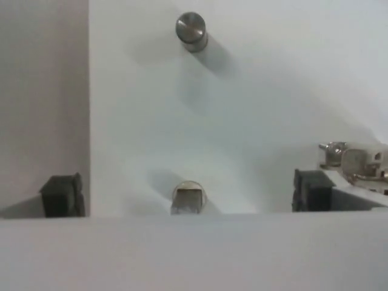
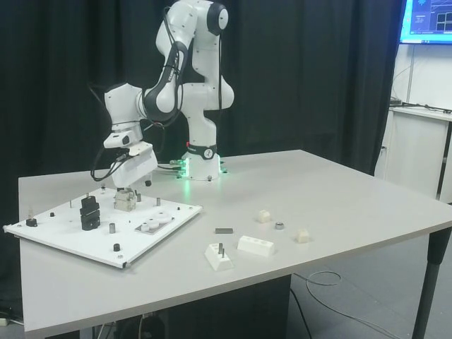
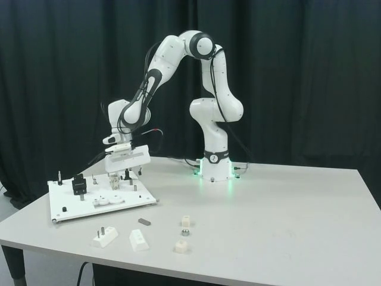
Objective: Pick square peg 2.
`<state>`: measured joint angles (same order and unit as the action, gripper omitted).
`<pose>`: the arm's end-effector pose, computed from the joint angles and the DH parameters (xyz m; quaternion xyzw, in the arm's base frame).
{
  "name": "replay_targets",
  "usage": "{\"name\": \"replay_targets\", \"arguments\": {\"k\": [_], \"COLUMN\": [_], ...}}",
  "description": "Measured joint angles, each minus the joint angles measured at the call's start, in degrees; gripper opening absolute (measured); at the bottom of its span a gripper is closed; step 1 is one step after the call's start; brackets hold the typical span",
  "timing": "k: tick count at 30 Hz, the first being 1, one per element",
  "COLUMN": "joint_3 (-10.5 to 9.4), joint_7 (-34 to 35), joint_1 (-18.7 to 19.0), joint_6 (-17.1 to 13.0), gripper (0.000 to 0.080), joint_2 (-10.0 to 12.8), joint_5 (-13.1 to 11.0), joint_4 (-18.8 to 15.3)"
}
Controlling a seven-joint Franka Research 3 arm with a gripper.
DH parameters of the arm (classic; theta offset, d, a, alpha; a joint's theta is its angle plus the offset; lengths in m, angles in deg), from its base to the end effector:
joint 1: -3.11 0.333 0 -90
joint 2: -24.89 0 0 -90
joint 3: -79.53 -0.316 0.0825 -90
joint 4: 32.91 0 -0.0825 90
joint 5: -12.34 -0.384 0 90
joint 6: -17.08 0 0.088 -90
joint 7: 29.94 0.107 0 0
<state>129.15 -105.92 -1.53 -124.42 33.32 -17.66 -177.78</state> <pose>0.2509 -0.3667 0.2281 -0.9935 0.0290 -0.0559 0.0951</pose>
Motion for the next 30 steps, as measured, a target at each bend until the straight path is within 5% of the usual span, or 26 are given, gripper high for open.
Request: {"name": "replay_targets", "arguments": {"k": [5,6,30], "joint_3": [0.39,0.51,2.45], "joint_7": [0.0,0.0,9.03], "joint_1": [0.01,0.01,-0.01], "joint_6": [2.13,2.59,9.36], "gripper": [0.0633,0.0792,0.08], "joint_2": [-1.44,-1.82,-11.29], "joint_5": [0.22,0.43,13.06], "joint_4": [0.06,0.05,0.68]}}
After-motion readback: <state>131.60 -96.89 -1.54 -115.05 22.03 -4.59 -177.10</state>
